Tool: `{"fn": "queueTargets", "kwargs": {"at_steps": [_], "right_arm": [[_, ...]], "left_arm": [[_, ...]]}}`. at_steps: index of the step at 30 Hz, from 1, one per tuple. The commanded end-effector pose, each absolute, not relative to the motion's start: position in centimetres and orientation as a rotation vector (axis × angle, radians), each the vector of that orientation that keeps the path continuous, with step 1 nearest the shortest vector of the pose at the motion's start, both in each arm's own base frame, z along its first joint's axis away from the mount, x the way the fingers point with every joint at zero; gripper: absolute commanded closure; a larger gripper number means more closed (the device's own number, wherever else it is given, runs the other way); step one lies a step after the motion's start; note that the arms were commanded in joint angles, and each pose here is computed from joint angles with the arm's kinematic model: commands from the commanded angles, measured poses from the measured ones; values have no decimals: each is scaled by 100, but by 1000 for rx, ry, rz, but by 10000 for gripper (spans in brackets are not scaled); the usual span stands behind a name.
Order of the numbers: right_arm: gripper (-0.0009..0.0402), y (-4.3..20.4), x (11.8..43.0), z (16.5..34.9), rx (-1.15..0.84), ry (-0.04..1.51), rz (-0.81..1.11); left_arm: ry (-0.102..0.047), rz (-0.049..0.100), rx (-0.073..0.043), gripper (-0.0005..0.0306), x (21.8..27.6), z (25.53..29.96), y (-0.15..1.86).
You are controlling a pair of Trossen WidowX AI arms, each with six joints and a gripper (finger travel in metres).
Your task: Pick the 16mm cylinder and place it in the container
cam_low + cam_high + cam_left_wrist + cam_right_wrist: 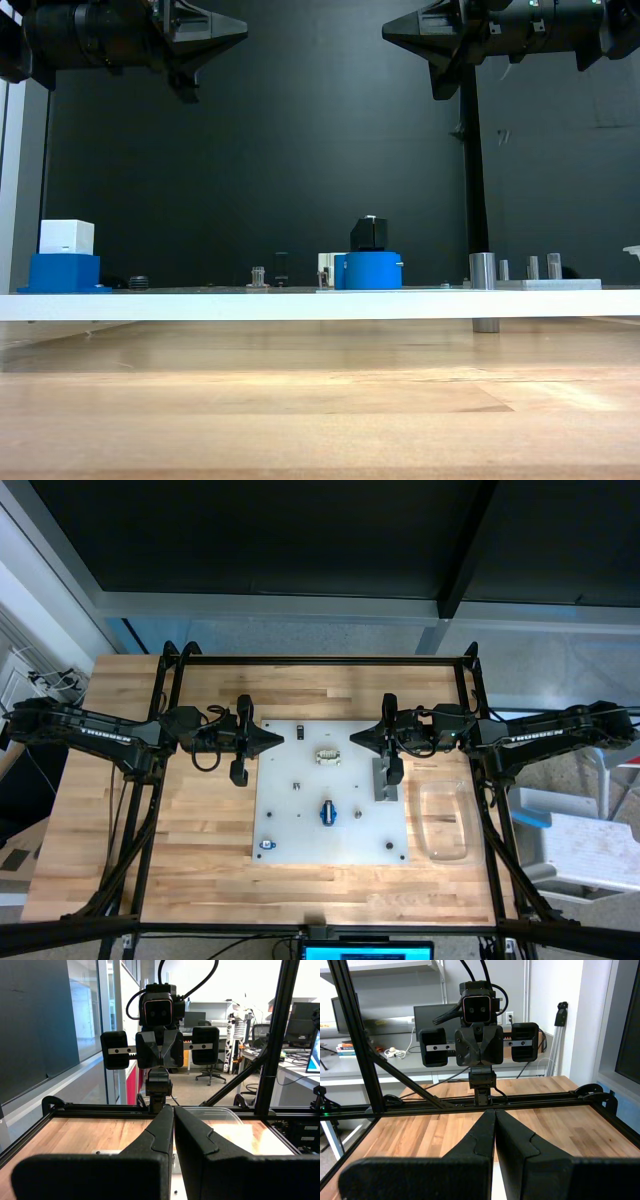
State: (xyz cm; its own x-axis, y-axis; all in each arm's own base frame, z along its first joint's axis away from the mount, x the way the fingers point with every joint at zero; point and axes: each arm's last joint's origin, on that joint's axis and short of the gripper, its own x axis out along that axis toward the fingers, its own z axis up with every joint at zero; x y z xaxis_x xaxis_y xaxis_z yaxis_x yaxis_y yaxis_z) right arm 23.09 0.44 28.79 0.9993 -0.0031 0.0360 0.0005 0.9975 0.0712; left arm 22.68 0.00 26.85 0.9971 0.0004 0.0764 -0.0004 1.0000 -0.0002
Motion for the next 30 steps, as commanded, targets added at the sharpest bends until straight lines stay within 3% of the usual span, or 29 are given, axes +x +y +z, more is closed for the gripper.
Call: {"fn": "queueTargets", "kwargs": {"at_steps": [1, 12, 18, 30], "right_arm": [[393, 43, 2309, 2878, 72, -35, -3], [393, 44, 2310, 2889, 87, -38, -1], [393, 45, 2329, 3032, 109, -54, -1], [393, 45, 2361, 3439, 98, 334, -22]], "left_arm": [[-77, 0, 0, 300, 2268, 2686, 0], [-77, 0, 0, 300, 2268, 2686, 0], [-76, 0, 0, 300, 2269, 2686, 0], [-77, 0, 0, 300, 2268, 2686, 0]]}}
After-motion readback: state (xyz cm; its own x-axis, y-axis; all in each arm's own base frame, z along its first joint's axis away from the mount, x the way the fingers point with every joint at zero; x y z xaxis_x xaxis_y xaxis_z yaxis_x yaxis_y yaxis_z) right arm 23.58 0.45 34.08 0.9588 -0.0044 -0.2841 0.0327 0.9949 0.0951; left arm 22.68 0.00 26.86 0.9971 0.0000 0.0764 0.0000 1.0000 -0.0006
